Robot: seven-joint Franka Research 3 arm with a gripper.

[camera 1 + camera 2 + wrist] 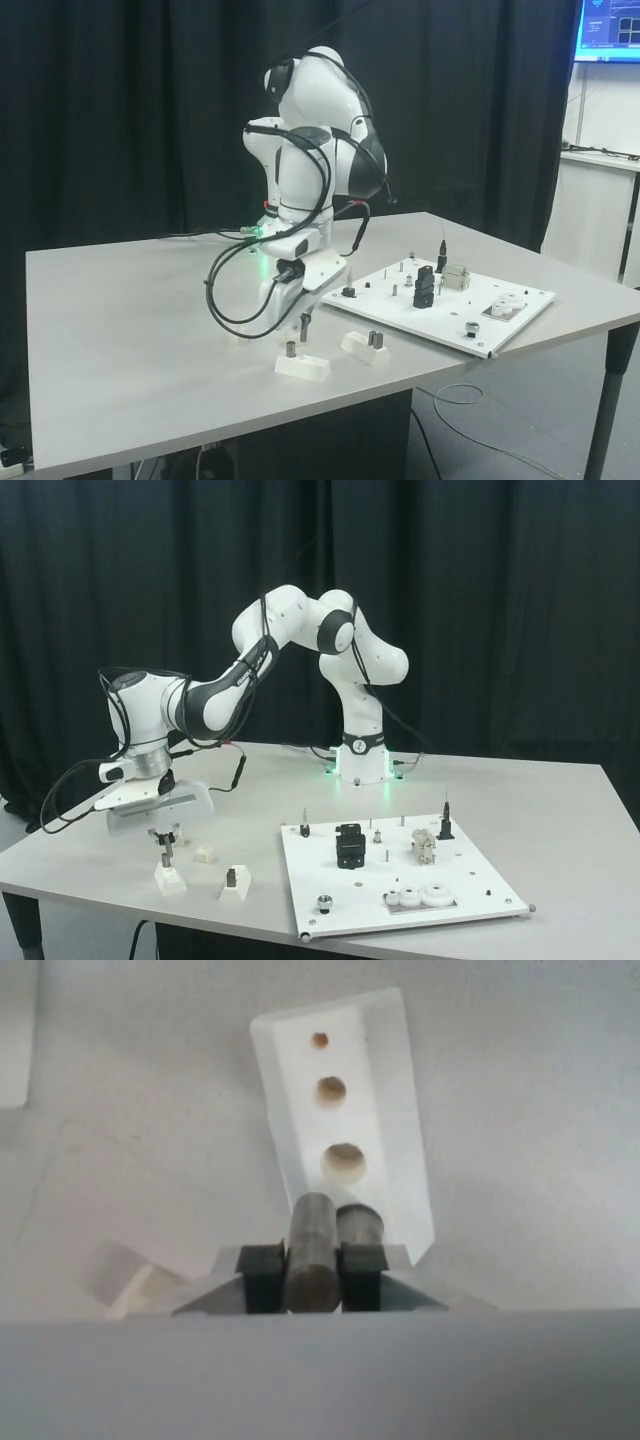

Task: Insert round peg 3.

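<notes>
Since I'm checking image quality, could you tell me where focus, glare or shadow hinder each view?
Wrist view: the peg in the gripper is soft, the white block washed out. First room view: a bright screen at the corner. Second room view: even light, black curtain featureless.

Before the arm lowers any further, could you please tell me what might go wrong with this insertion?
The hand is shut on a grey peg above the white block. Another peg already stands in that block right beside the held one, so the fingers could knock it. The block seems to lie loose on the table, so an off-centre push might shift or tip it.
</notes>
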